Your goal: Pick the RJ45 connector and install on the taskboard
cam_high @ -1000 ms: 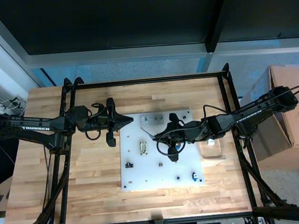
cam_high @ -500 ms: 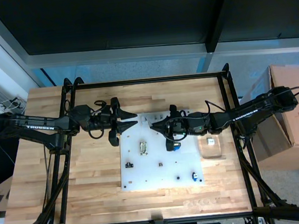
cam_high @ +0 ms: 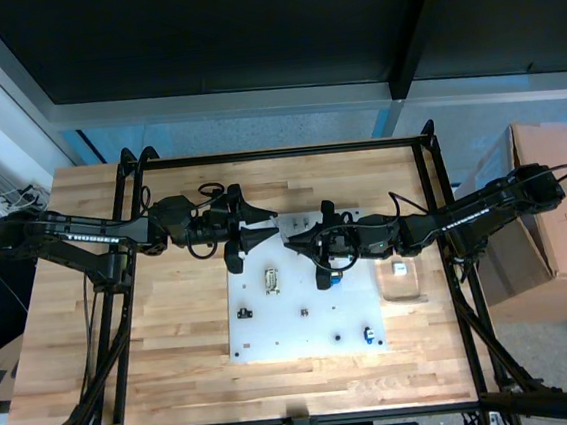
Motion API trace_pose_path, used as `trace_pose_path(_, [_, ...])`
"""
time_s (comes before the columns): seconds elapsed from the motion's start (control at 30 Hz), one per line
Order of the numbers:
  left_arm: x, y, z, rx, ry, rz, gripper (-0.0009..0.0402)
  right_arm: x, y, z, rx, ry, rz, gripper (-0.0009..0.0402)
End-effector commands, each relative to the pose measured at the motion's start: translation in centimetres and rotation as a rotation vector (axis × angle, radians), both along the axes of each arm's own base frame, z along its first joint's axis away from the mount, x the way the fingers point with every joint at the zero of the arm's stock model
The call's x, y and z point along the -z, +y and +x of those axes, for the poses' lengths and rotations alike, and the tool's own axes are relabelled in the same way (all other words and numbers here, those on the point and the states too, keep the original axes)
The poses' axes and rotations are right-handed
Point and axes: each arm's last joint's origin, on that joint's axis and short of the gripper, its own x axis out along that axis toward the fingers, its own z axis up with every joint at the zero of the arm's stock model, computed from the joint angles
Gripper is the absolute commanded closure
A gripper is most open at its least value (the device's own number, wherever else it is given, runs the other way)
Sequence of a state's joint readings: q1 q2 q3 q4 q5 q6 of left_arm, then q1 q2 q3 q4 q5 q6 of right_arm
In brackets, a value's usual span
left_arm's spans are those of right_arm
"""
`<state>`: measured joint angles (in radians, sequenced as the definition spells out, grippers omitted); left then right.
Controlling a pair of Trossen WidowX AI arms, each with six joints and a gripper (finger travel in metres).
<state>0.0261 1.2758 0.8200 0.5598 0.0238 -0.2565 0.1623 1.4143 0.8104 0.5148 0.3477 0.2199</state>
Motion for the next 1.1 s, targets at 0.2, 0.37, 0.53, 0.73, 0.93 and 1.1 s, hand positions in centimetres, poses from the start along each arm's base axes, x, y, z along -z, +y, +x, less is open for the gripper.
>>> trace_pose_path(0.2, [-0.3, 0.0, 0.0, -0.011, -0.027, 0.003, 0.0284, 0.0, 0.0, 0.0, 0.001, 0.002, -0.001, 0.0393])
trace_pose_path(0.37, [-0.2, 0.0, 0.0, -0.011, -0.018, 0.011, 0.0344, 0.0, 0.0, 0.0, 0.001, 0.002, -0.001, 0.0393])
trace_pose_path(0.53, [-0.1, 0.0, 0.1, -0.013, 0.0, 0.021, 0.0397, 0.0, 0.0, 0.0, 0.0, 0.002, -0.001, 0.0393])
trace_pose_path(0.73, [0.0, 0.0, 0.1, -0.016, 0.007, 0.028, 0.0395, 0.0, 0.0, 0.0, -0.002, 0.002, -0.001, 0.0387])
trace_pose_path(0.93, [0.0, 0.0, 0.1, -0.016, 0.007, 0.035, 0.0393, 0.0, 0.1, -0.1, -0.011, 0.001, 0.019, 0.0308])
trace_pose_path(1.1, [0.0, -0.1, 0.1, 0.021, 0.006, 0.062, 0.0393, -1.0, 0.1, 0.0, -0.009, 0.125, 0.024, 0.0227])
